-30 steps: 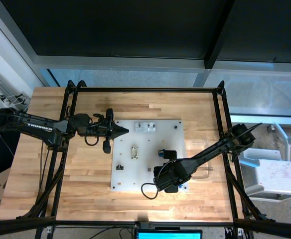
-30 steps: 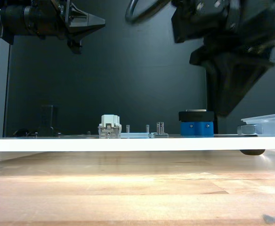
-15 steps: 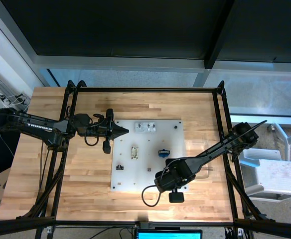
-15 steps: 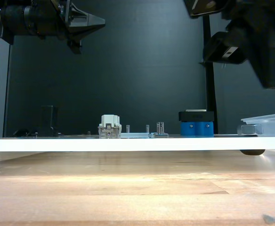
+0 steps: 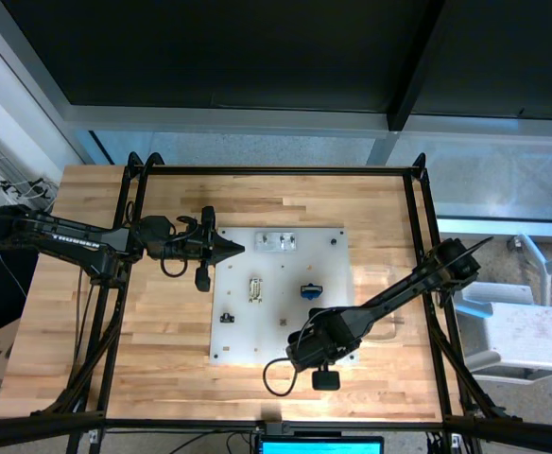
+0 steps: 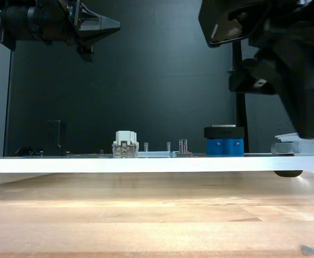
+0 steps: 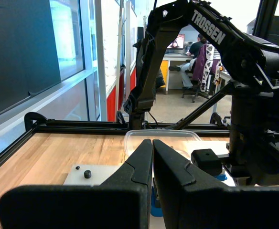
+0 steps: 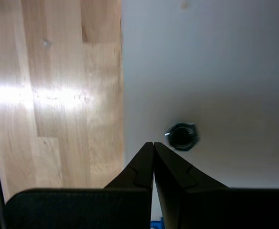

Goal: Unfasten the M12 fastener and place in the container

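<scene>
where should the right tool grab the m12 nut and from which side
Grip the M12 nut across two opposite hex flats, straight down from above: it lies flat on the white board, dark centre up, sides free. The right tool hangs just beside it, shut and empty, so it must open first. The left tool is parked shut over the board's far left edge.
</scene>
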Robot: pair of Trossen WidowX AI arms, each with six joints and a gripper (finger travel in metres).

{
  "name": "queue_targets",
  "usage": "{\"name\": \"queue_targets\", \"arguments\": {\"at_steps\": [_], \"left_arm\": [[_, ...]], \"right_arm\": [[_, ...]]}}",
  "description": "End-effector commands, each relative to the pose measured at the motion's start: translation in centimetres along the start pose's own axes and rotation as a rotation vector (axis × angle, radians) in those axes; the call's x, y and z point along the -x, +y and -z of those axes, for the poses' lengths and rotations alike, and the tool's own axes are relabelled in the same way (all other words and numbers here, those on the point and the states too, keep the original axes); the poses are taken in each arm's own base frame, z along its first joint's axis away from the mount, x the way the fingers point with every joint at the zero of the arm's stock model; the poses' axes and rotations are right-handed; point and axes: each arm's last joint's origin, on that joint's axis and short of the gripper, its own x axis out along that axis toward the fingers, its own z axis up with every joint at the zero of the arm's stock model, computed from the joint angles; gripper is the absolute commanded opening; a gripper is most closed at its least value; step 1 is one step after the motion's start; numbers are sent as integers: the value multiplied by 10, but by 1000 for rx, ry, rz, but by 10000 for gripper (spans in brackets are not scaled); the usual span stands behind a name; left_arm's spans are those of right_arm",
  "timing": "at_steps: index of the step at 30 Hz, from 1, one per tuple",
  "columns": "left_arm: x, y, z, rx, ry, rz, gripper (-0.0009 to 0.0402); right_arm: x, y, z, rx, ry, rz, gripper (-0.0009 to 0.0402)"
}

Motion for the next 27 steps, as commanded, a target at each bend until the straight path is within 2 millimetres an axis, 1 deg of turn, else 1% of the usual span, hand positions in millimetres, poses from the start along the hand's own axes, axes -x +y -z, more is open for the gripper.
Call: {"name": "queue_targets", "arguments": {"at_steps": [1, 9, 12, 25, 27], "left_arm": [[0, 0, 0, 0, 0, 0, 0], [0, 0, 0, 0, -1, 0, 0], [0, 0, 0, 0, -1, 0, 0], [0, 0, 0, 0, -1, 0, 0], [0, 0, 0, 0, -1, 0, 0]], "right_arm": [[-4, -1, 1, 0, -3, 1, 0], [-9, -5, 4, -3, 5, 20, 0], [-9, -7, 3, -6, -12, 58, 0], [-8, -7, 4, -5, -9, 66, 0], [-8, -9, 5, -7, -11, 99, 0]]}}
